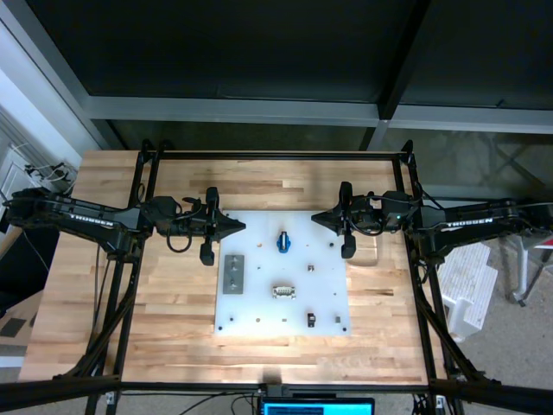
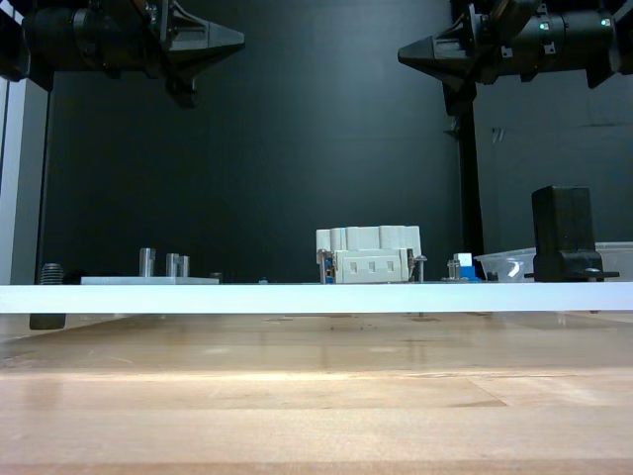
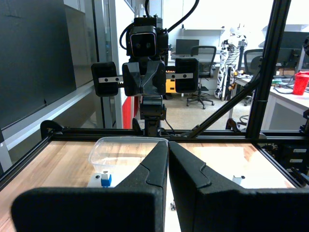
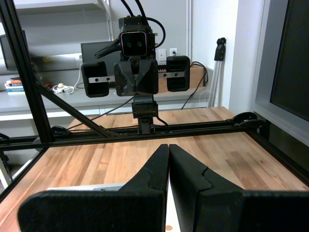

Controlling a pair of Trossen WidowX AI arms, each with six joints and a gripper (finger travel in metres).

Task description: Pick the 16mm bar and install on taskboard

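Observation:
The white taskboard (image 1: 259, 311) lies flat in the middle of the table, carrying a grey metal block (image 1: 234, 272), a blue knob (image 1: 283, 242) and a beige connector (image 1: 283, 294). My left gripper (image 1: 242, 225) hovers shut above the board's far left corner, holding nothing. Facing it, my right gripper (image 1: 314, 216) hangs shut and empty above the far right part. In the low view both grippers, left (image 2: 240, 38) and right (image 2: 401, 54), sit high over the board (image 2: 297, 297). I cannot make out the 16mm bar in any view.
A clear plastic tray (image 3: 128, 150) stands off the board's far right side, beneath the right arm. A small black part (image 2: 566, 237) stands on the board's near right area. Black frame rails (image 1: 138, 225) run along both table sides.

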